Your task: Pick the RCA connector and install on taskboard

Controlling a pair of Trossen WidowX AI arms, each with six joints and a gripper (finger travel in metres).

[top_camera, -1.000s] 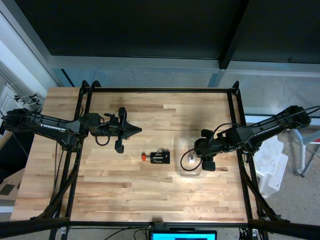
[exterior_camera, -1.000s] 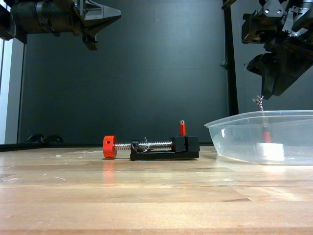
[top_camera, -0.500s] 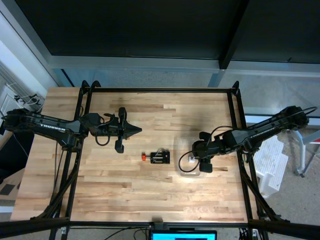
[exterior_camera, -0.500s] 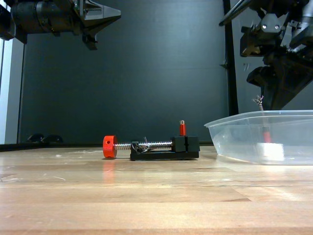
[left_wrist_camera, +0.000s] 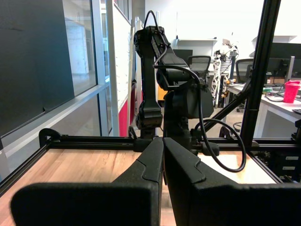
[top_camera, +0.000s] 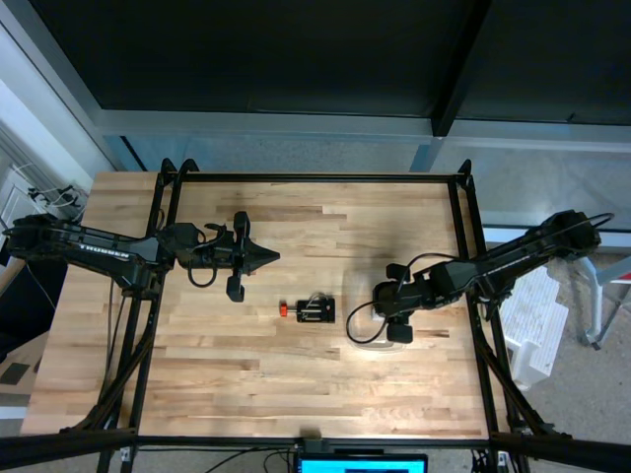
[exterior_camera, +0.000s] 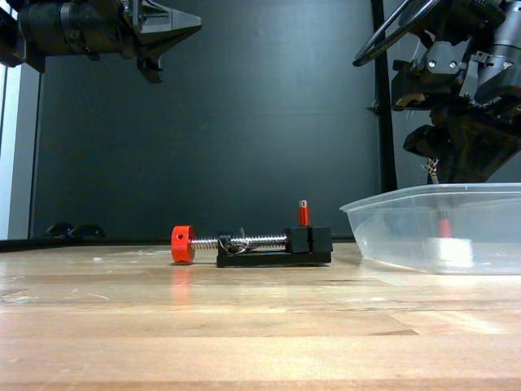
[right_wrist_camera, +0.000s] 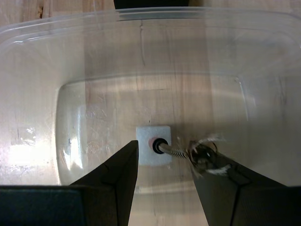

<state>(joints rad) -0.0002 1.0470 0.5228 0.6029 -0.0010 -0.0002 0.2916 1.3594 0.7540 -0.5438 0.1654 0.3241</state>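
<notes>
The RCA connector (right_wrist_camera: 162, 147) is a small metal stub with a coiled wire, standing in a white foam square (right_wrist_camera: 143, 150) inside the clear tray (right_wrist_camera: 141, 19). My right gripper (right_wrist_camera: 163, 162) hangs open just above it, one finger on each side and neither touching. In the low view the right gripper (exterior_camera: 457, 167) reaches down to the tray's rim (exterior_camera: 383, 204). The taskboard (top_camera: 315, 310) is a black block with a red knob (exterior_camera: 182, 243), lying left of the tray. My left gripper (top_camera: 271, 257) is shut and hovers high over the table's left half.
The clear tray (top_camera: 355, 340) sits right of the taskboard (exterior_camera: 273, 248) with a short gap of bare wood between them. A black frame rail (top_camera: 315, 178) runs around the table. A red pin (exterior_camera: 303, 213) stands upright on the taskboard.
The right arm has shifted left and lowered over the tray, bringing its open fingers closer around the connector. The left arm has not moved.
</notes>
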